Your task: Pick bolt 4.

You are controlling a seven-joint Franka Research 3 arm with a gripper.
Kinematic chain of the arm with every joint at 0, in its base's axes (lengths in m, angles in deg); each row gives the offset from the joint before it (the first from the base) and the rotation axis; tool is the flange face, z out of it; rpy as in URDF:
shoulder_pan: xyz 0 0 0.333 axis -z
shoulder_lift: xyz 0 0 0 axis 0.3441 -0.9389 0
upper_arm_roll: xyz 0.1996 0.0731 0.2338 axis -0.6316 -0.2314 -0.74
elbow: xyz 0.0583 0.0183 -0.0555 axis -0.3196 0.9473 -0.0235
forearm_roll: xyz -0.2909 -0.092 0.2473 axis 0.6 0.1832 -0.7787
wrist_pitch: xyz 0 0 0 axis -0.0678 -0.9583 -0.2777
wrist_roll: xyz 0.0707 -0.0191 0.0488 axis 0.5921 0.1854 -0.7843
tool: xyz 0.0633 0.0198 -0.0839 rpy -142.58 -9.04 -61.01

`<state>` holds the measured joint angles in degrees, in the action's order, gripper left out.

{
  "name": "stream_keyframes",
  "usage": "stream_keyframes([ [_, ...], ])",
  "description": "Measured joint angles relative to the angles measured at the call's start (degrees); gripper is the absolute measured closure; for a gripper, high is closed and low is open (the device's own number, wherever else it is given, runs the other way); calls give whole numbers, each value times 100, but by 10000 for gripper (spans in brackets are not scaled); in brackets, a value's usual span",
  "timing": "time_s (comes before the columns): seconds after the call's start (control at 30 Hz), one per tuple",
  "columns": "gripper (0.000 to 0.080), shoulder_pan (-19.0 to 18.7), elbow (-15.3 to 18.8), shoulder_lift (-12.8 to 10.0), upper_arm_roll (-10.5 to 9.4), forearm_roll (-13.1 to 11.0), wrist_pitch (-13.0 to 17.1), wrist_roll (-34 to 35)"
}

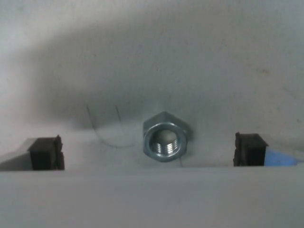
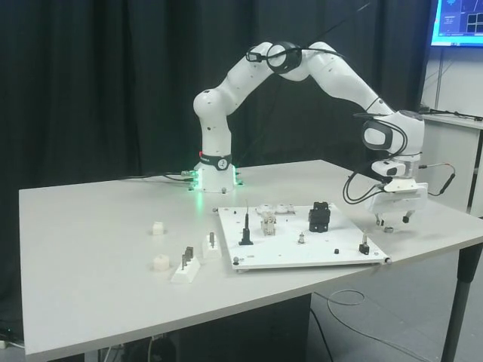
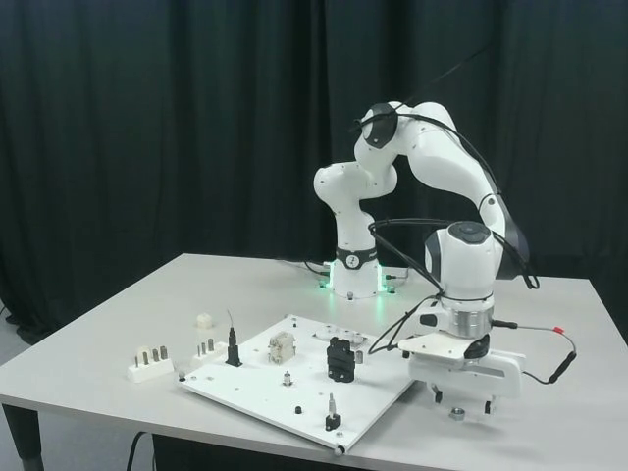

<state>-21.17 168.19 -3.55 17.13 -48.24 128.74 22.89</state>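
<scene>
A grey metal hex nut (image 1: 166, 137) lies flat on the grey table, its threaded hole facing up. What lies here looks like a nut, not a bolt. My gripper (image 1: 148, 151) hangs low over it, open, with one black fingertip (image 1: 46, 153) on each side of the nut and clear gaps between. In the second room view the nut (image 3: 456, 413) shows as a small grey piece under the gripper (image 3: 461, 402), just off the white board's right-hand corner. The first room view shows the gripper (image 2: 394, 222) near the table's right edge.
The white assembly board (image 2: 302, 253) carries black and metal fixtures and lies beside the gripper. A white holder (image 2: 186, 264) with upright bolts and two small white blocks (image 2: 157, 228) sit further left. The table edge (image 2: 453, 245) runs close to the gripper.
</scene>
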Motion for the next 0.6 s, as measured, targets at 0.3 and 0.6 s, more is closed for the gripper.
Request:
stream_keyframes([
  [0.3,3,-10,0,-92,-15,0,53,0],
  [0.6,3,-9,0,-180,-14,0,102,0],
])
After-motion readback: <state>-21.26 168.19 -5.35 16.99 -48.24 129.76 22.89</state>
